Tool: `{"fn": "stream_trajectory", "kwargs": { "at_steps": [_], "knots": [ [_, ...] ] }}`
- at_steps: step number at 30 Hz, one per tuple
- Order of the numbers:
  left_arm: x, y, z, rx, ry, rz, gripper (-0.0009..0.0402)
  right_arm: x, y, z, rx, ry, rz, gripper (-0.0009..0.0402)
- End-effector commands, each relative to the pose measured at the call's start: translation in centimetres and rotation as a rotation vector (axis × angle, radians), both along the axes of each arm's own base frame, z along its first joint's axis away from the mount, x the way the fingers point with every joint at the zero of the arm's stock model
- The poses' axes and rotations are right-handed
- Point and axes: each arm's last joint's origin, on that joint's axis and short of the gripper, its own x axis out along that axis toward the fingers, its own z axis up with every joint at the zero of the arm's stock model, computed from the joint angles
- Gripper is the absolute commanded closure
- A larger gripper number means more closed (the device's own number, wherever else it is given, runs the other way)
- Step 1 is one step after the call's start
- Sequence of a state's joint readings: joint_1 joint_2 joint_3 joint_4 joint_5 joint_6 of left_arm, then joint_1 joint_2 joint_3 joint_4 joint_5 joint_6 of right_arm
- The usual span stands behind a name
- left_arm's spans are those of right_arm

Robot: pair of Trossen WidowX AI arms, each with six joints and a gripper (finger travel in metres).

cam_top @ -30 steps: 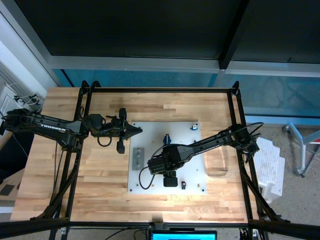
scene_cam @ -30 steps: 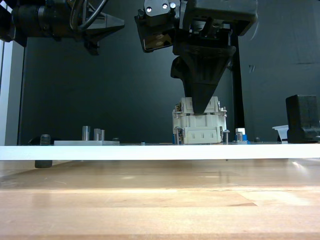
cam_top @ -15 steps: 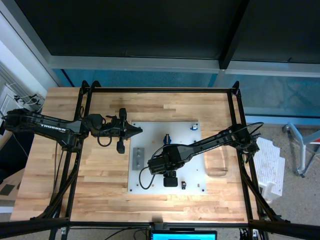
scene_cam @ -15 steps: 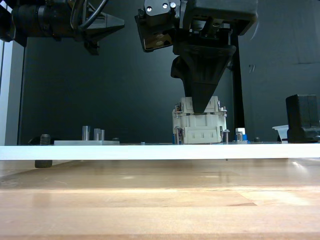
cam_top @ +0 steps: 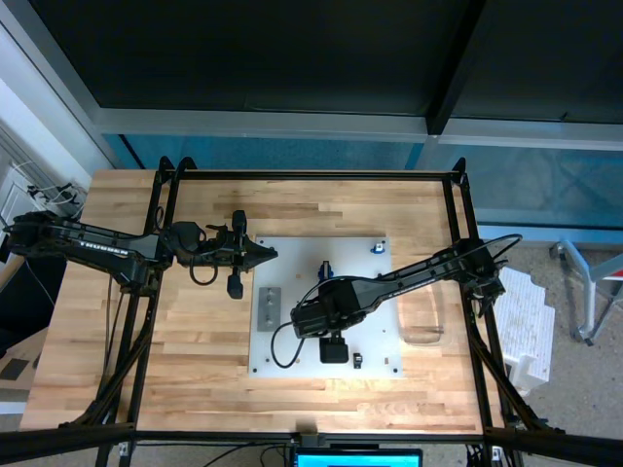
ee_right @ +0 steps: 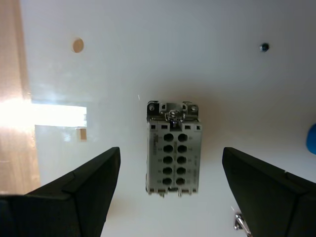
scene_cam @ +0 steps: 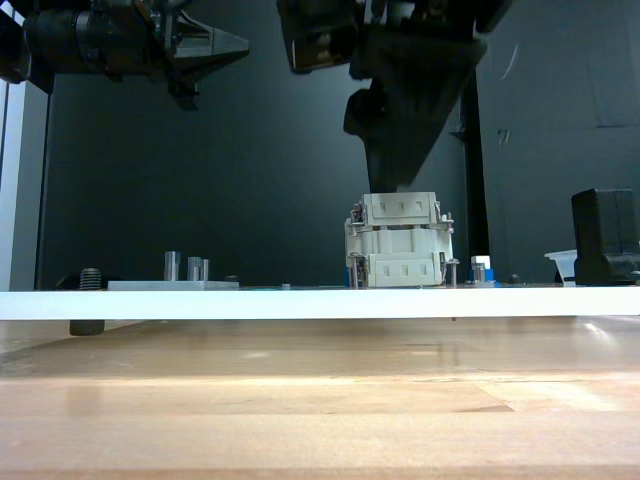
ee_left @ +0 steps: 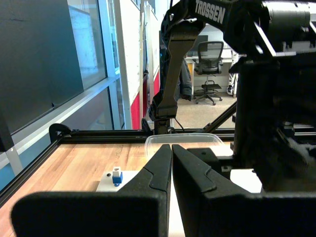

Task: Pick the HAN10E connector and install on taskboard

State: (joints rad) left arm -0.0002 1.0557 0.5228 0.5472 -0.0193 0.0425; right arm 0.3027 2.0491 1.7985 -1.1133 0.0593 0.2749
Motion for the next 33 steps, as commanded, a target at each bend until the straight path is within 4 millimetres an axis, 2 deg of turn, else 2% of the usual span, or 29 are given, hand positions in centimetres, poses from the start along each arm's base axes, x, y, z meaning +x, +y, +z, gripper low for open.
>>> {"fn": "stream_trajectory", "kwargs": {
  "at_steps": [1, 4, 23, 28, 33],
  "knots": [
    [0.0, 0.0, 0.0, 0.000, 0.000, 0.000, 0.0392, -0.4, -0.1, 1.1, 0.007, -0.024, -0.002, 0.0089],
    [0.0, 0.0, 0.0, 0.000, 0.000, 0.000, 0.0392, -0.7, -0.2, 1.8, 0.012, -0.038, -0.003, 0.0088],
    [0.0, 0.0, 0.0, 0.000, 0.000, 0.000, 0.0392, -0.9, -0.2, 2.1, 0.010, -0.035, 0.006, 0.0101],
    [0.0, 0.0, 0.0, 0.000, 0.000, 0.000, 0.0392, -2.0, -0.7, 3.5, 0.022, -0.062, 0.020, 0.0115],
    [0.0, 0.0, 0.0, 0.000, 0.000, 0.000, 0.0392, -3.5, -2.4, 4.7, 0.021, -0.096, -0.011, 0.0123]
  ]
}}
